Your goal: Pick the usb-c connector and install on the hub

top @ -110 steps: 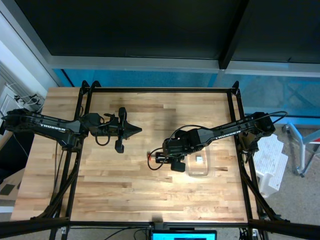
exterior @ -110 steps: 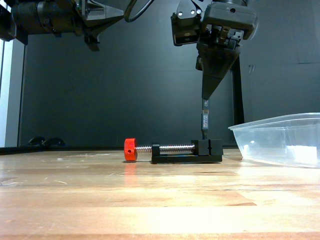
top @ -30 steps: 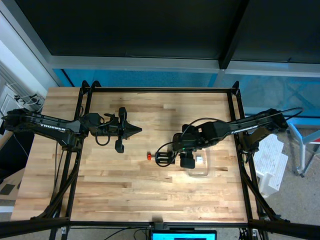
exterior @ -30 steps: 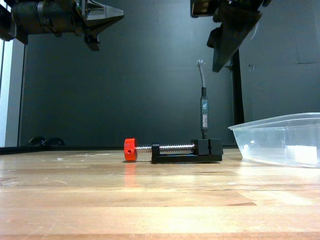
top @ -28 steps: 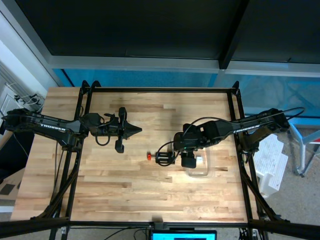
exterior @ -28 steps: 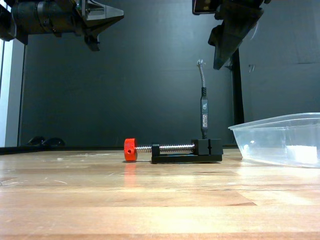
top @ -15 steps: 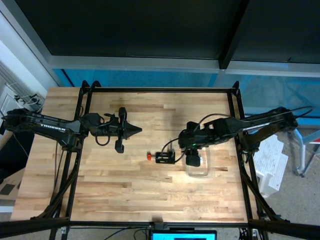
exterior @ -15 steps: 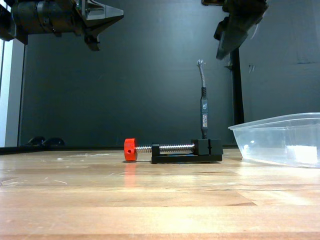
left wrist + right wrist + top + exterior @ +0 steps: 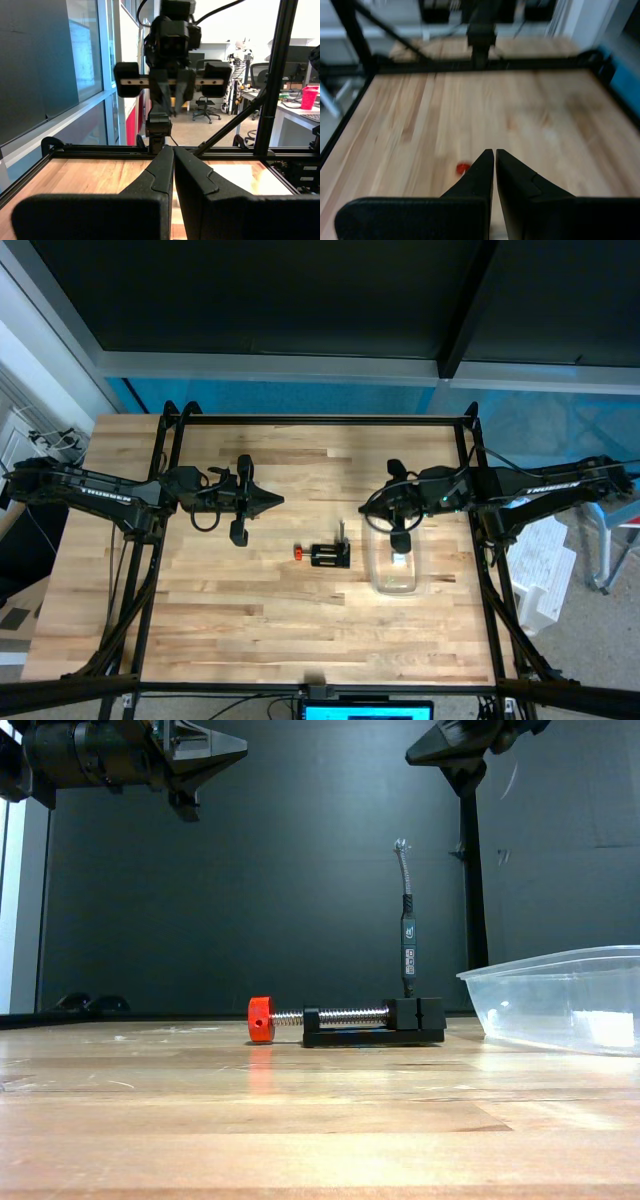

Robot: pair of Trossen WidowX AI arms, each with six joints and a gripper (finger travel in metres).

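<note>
Right hand [image 9: 494,152], closed together, hangs high near the clear tray [image 9: 395,586]; left hand [image 9: 173,149], likewise together, hovers well apart. The usb-c connector [image 9: 409,948] stands upright in the hub [image 9: 375,1022].

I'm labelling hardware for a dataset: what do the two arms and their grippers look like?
Both are matte black: the left arm bears white lettering, the right arm trails looped black cables. The left gripper, over the left half of the table, and the right gripper, by the clear tray, each have two black wedge fingers tapering to a point.
</note>
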